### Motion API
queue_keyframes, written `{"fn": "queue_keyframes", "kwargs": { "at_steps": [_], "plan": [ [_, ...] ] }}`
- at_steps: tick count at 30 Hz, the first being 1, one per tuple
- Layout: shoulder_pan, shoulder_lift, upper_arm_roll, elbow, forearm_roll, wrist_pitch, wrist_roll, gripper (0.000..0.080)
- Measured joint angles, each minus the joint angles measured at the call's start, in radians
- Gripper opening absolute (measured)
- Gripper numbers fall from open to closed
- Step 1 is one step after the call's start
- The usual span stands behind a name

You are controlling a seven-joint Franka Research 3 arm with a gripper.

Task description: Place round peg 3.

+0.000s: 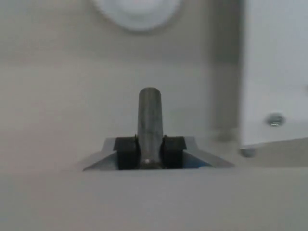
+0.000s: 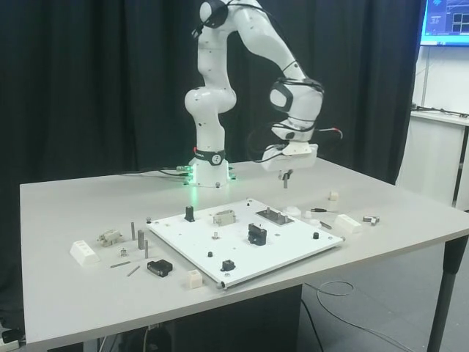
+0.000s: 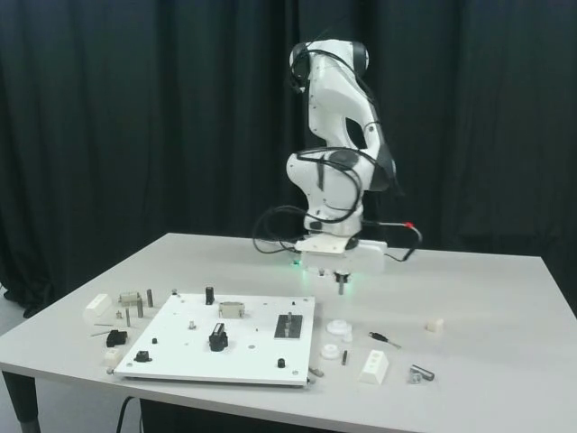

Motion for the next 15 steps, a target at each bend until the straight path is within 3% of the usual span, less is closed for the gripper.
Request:
{"fn": "queue_keyframes", "kwargs": {
  "at_steps": [15],
  "plan": [
    [0.031,0.099,0.143,0.022,0.000,0.124,0.133,0.0112]
  ]
}}
